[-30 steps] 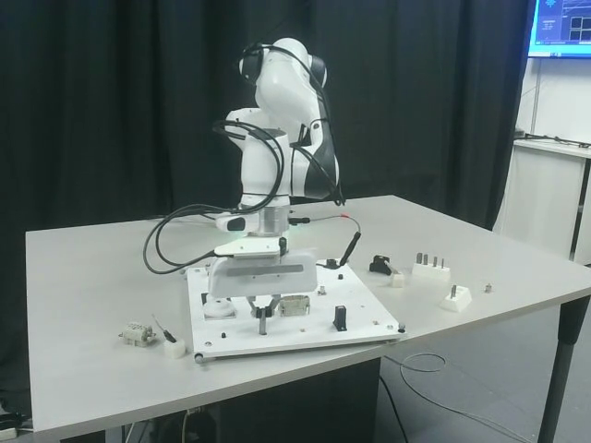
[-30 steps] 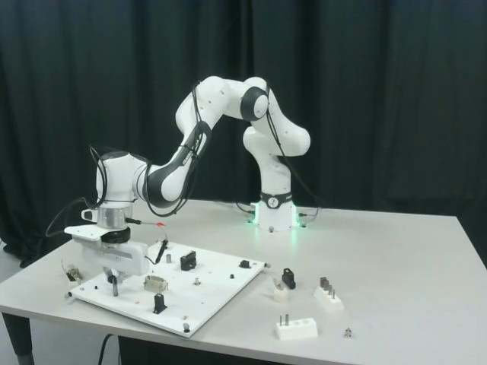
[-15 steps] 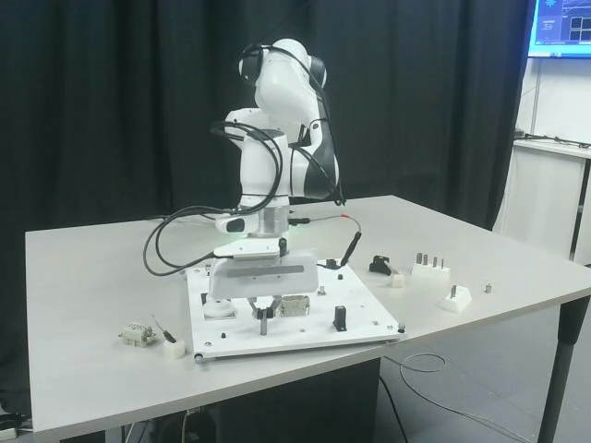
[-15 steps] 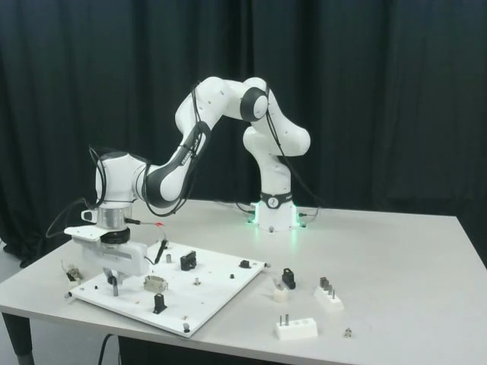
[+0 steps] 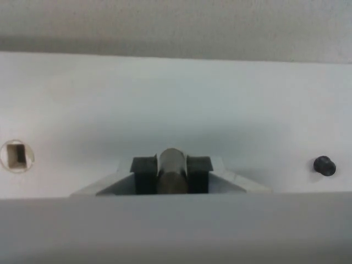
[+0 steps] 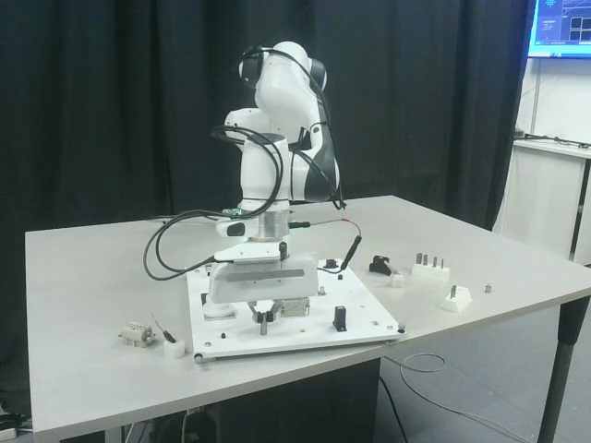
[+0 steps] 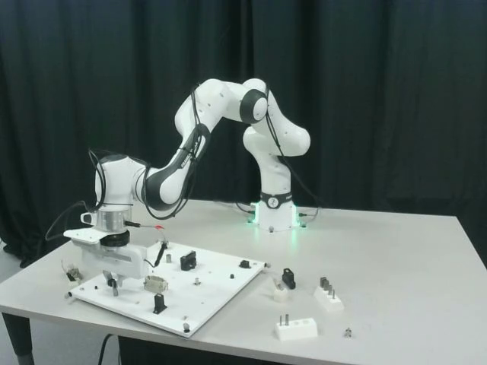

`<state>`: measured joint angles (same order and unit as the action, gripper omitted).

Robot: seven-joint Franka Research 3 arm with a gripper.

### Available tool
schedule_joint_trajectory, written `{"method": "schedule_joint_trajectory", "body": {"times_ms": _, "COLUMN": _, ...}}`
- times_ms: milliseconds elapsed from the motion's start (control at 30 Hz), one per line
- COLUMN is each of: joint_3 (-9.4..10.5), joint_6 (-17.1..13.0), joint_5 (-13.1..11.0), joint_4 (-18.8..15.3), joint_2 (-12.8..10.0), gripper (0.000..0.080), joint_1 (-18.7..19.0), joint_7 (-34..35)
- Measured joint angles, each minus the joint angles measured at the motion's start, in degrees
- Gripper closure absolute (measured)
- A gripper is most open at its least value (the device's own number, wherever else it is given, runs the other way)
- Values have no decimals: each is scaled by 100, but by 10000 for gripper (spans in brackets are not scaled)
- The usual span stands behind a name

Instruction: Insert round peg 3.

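In the wrist view a grey round peg (image 5: 171,162) stands upright between two black finger pads (image 5: 143,173), and my gripper (image 5: 171,177) is shut on it. Below it lies the white board (image 5: 165,99). From the room views, the gripper (image 6: 263,311) hangs over the near left part of the board (image 6: 305,340), with the peg (image 6: 263,322) pointing down just above or at the board's surface. I cannot tell whether its tip touches. The second room view shows the same gripper (image 7: 112,278) and peg (image 7: 112,286) over the board (image 7: 217,293).
On the board stand a grey connector (image 6: 294,307) and a black block (image 6: 339,317). A rectangular slot (image 5: 17,155) and a black screw head (image 5: 324,165) flank the peg. White holders (image 6: 431,269) (image 6: 455,297) stand to the right, a small connector (image 6: 136,334) to the left.
The hand has risen a little above the board, with the peg still between its fingers. Nothing else on the table has moved.
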<state>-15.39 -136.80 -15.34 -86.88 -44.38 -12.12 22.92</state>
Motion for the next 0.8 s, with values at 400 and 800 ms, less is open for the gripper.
{"method": "schedule_joint_trajectory", "body": {"times_ms": 400, "joint_3": -66, "joint_6": 460, "joint_5": 2, "joint_4": 268, "joint_2": 78, "gripper": 157, "joint_1": 5, "joint_7": 0}}
{"method": "schedule_joint_trajectory", "body": {"times_ms": 800, "joint_3": -184, "joint_6": 1112, "joint_5": 2, "joint_4": 584, "joint_2": 212, "gripper": 12, "joint_1": 18, "joint_7": 0}}
